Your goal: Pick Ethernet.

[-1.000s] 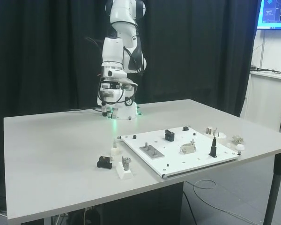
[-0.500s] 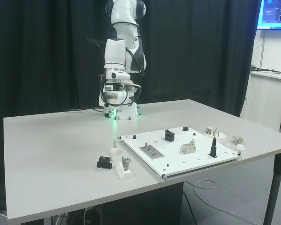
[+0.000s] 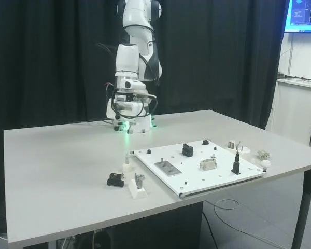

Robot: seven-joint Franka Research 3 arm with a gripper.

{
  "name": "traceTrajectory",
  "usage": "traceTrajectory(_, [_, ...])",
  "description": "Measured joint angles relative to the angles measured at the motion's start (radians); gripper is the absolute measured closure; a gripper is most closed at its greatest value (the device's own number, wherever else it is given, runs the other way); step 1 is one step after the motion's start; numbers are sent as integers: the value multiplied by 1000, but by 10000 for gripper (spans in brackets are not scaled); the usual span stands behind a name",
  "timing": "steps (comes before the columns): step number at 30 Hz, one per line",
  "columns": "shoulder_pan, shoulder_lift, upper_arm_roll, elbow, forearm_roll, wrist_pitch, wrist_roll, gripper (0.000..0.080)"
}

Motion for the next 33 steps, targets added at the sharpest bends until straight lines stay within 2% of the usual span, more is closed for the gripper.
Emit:
traceTrajectory(6, [-2, 7, -4, -17, 0, 28, -48, 3])
traceTrajectory(11, [-2, 16, -2, -27, 4, 34, -124, 3])
traceTrajectory(17, [2, 33, 4, -33, 27, 39, -176, 3])
traceTrajectory(23, [5, 53, 14, -34, 31, 48, -222, 3])
traceTrajectory(33, [5, 83, 24, -40, 32, 115, -265, 3])
